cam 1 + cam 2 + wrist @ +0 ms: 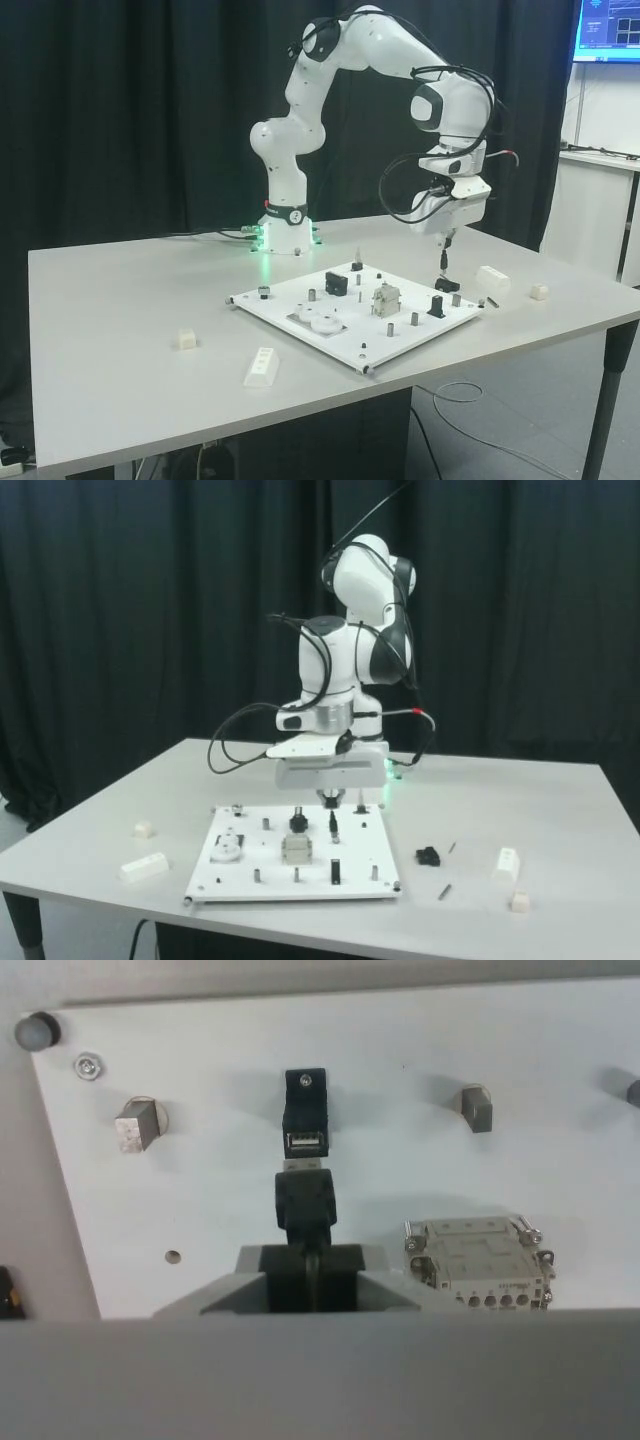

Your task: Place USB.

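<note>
In the wrist view my gripper (312, 1260) is shut on a black USB plug (305, 1200) whose metal tip points at the board. Just past the tip, a black USB socket block (305, 1110) stands on the white board (220, 1210) with its port facing the plug. The plug and the socket are apart, with a small gap between them. From the first room view, the gripper (443, 243) holds the plug (443, 262) upright above the socket block (438, 305) near the board's right corner. The second room view shows the plug (333, 827) hanging over the board, behind the socket block (335, 870).
A grey multi-pin connector (480, 1265) sits on the board beside the gripper, and two grey pegs (137, 1125) (477, 1108) flank the socket. White blocks (262, 366) (492, 278) lie on the table around the board. A small black part (428, 856) lies to the board's right.
</note>
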Controlling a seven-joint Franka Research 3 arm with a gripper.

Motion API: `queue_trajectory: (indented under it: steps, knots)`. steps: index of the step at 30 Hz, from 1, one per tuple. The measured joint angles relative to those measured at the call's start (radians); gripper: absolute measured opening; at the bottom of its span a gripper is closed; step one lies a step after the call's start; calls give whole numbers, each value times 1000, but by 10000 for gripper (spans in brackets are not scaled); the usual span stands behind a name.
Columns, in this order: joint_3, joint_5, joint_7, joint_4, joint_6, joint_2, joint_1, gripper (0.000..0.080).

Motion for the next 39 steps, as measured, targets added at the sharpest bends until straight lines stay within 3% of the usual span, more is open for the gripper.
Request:
queue_trajectory:
  steps: [25,39]
  knots:
    - [-5,-4,-4,5,-9,0,-1,23]
    - [-60,-93,-87,5,-12,0,-49,23]
